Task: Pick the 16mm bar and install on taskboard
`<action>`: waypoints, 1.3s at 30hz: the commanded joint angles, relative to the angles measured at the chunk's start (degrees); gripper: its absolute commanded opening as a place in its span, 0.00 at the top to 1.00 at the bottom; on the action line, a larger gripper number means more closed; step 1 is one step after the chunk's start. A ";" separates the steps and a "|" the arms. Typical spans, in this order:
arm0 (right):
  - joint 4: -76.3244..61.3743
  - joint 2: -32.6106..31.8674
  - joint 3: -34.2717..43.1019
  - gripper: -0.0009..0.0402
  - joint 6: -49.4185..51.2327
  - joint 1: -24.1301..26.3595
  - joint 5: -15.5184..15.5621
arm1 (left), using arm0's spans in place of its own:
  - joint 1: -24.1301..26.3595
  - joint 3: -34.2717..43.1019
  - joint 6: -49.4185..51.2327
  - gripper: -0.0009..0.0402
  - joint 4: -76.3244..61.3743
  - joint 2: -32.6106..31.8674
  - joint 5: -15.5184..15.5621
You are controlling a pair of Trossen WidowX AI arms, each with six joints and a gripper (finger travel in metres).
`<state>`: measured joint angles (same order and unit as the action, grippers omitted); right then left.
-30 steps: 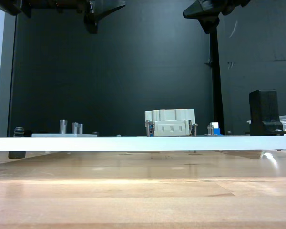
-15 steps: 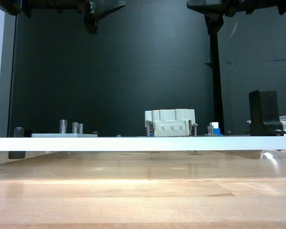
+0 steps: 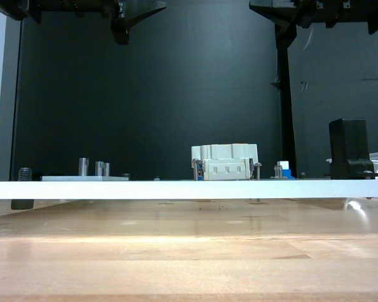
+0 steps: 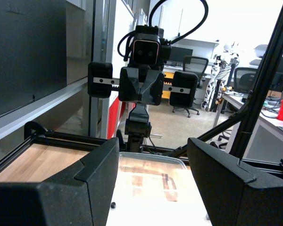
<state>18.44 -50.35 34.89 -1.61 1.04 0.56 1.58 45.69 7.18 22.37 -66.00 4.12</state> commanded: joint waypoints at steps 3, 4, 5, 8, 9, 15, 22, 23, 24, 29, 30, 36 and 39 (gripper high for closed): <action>-0.13 0.04 -0.17 0.98 0.00 0.00 0.70 | 0.00 0.00 0.00 0.50 -0.02 0.00 -0.02; -0.13 0.04 -0.17 0.98 -0.02 0.00 0.66 | 0.00 0.00 0.00 0.50 0.00 0.00 -0.02; -0.11 0.07 -0.17 0.98 -0.02 0.00 0.63 | 0.00 0.00 0.00 0.50 0.00 0.00 -0.02; -0.13 0.07 -0.15 0.98 -0.42 0.00 0.61 | 0.00 0.00 0.00 0.50 -0.02 0.00 -0.02; -0.13 0.07 -0.15 0.98 -0.76 -0.02 0.61 | -0.02 0.00 0.00 0.50 -0.02 0.00 -0.02; -0.07 0.07 -0.15 0.98 -0.87 0.00 0.52 | -0.02 0.00 0.00 0.50 0.00 0.00 -0.02; -0.11 0.07 -0.15 0.98 -0.90 -0.02 0.55 | -0.02 0.00 0.00 0.50 0.00 0.00 -0.02; -0.13 0.07 -0.15 0.98 -0.90 0.00 0.55 | 0.00 0.00 0.00 0.50 0.00 0.00 -0.02; -0.11 0.07 -0.15 0.98 -0.90 -0.02 0.55 | 0.00 0.00 0.00 0.50 -0.02 0.00 -0.02; -0.13 0.07 -0.15 0.98 -0.90 -0.02 0.52 | -0.07 0.00 -0.02 0.50 0.48 0.00 1.46; -0.13 0.07 -0.15 0.98 -0.90 0.00 0.52 | -0.07 0.00 0.00 0.50 0.44 0.00 1.49; -0.13 0.07 -0.15 0.98 -0.94 -0.02 0.55 | 0.00 0.00 0.07 0.50 -1.53 0.00 0.09; -0.13 0.07 -0.15 0.98 -0.96 -0.04 0.55 | 0.00 0.00 -0.13 0.51 -2.51 0.00 -1.36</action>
